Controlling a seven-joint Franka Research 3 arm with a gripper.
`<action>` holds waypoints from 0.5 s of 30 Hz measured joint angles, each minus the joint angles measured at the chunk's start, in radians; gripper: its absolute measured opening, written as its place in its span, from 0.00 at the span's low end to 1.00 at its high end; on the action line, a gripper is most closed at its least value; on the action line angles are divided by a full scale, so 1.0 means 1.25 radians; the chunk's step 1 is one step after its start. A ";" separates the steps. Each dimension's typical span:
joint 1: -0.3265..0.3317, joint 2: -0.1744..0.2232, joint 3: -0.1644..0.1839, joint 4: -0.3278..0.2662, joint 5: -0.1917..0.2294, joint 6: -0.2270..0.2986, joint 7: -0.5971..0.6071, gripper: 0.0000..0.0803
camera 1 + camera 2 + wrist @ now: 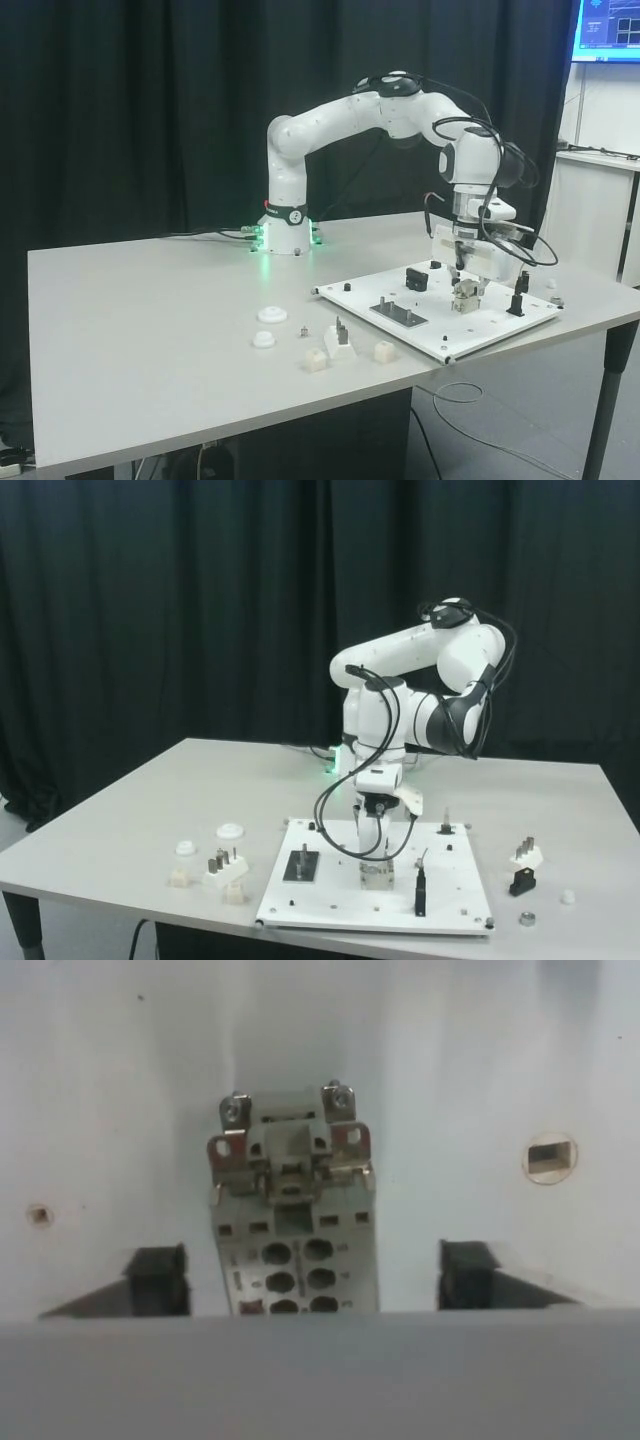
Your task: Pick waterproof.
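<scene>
Wrist view | gripper (312,1278) spread wide, straddling waterproof connector (292,1210) | on white board (450,1080)

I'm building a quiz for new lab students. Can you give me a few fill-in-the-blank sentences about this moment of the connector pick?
1. The gripper hangs over the waterproof connector with its fingers ____.
2. The connector stands on the ____ board.
3. The light at the arm's base glows ____.
4. The curtain behind the table is ____.

Missing words: open; white; green; black
</scene>
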 joint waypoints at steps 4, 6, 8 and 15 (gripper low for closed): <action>-0.002 0.000 0.002 0.000 0.002 0.000 0.000 0.66; -0.002 0.000 0.002 0.000 0.002 -0.002 0.000 0.66; -0.002 0.000 0.002 0.000 0.002 -0.002 -0.017 0.66; -0.002 0.000 0.001 0.000 0.001 -0.004 -0.019 0.40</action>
